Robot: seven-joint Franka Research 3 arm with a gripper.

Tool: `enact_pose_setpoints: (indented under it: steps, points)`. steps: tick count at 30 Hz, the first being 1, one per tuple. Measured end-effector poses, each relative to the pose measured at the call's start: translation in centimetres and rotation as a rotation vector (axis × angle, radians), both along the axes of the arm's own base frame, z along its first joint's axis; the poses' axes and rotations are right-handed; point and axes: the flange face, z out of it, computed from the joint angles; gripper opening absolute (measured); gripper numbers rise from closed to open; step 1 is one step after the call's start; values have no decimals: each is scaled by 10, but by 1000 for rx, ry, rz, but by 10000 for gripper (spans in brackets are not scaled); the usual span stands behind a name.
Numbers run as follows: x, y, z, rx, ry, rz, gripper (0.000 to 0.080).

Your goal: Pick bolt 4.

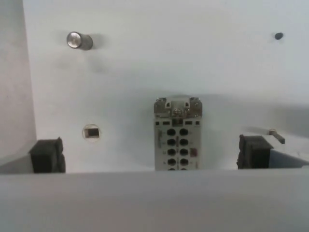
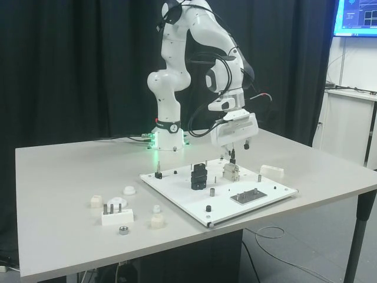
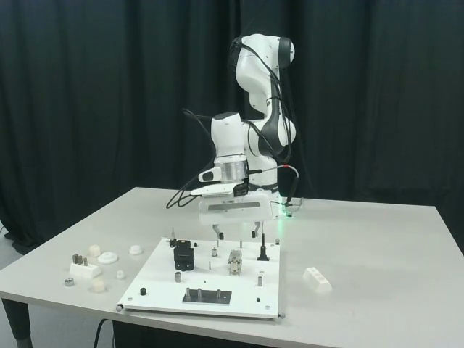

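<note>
My gripper is open wide, with its black fingertips on either side of a grey connector block and above it, holding nothing. A short metal bolt stands upright on the white board, well off to one side of the fingers. In the room views the gripper hovers over the board above the connector block. Several small bolts stand on the board, one of them close to the block. I cannot tell which is bolt 4.
A black block and a tall black peg stand on the board near the gripper. A grey plate lies at the board's front. Beside the board are a white holder with bolts, small white parts and a white block.
</note>
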Motion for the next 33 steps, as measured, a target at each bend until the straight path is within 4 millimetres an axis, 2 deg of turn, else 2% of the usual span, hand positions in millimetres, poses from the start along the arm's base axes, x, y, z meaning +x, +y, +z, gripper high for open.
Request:
enact_pose_setpoints:
  steps: [33]
  points:
    - [18, -6, 26, 11, 37, 11, 800]
